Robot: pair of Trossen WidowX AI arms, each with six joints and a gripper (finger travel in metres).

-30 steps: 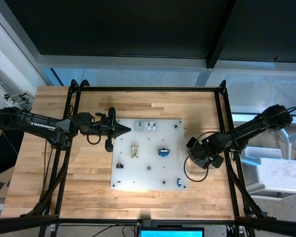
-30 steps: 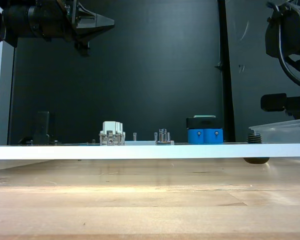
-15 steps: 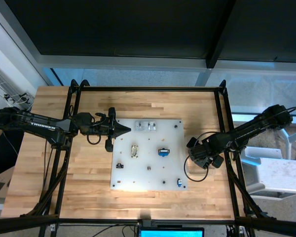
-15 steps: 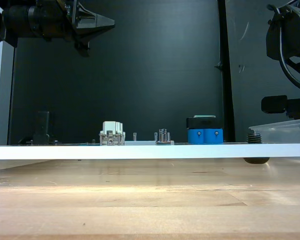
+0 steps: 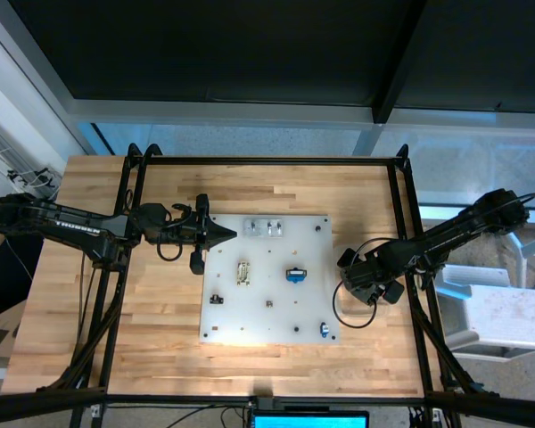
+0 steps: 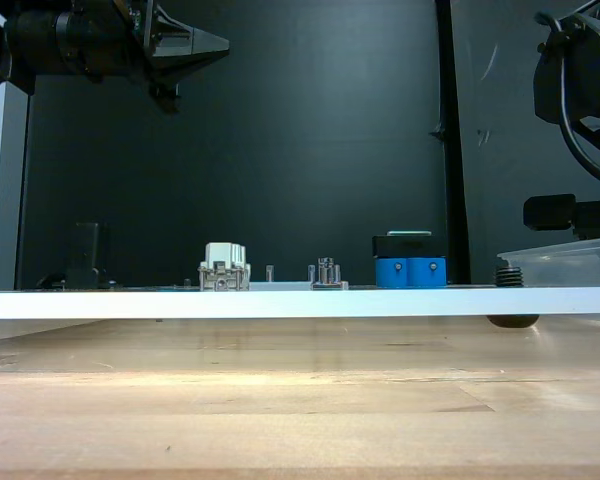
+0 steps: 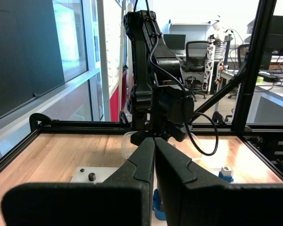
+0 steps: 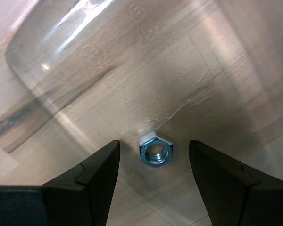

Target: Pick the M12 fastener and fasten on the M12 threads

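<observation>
Reading the right wrist view, I find the right gripper (image 8: 152,149) spread wide and holding nothing, its fingers flanking the M12 nut (image 8: 156,154) without touching it. The nut, a silver hexagon, lies flat on the clear tray (image 8: 85,56) floor, at 3 o'clock off the board (image 5: 250,312). The stud (image 6: 508,273) shows bare ribs. The left gripper (image 5: 227,234) hangs pinched closed at the board's 10 o'clock. Against the earlier frames, nothing has visibly moved.

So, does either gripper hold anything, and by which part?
Nothing is held. The open right gripper hangs over the small silver hexagonal nut in the clear tray; the shut, empty left gripper hangs above the white board's left edge.
</observation>
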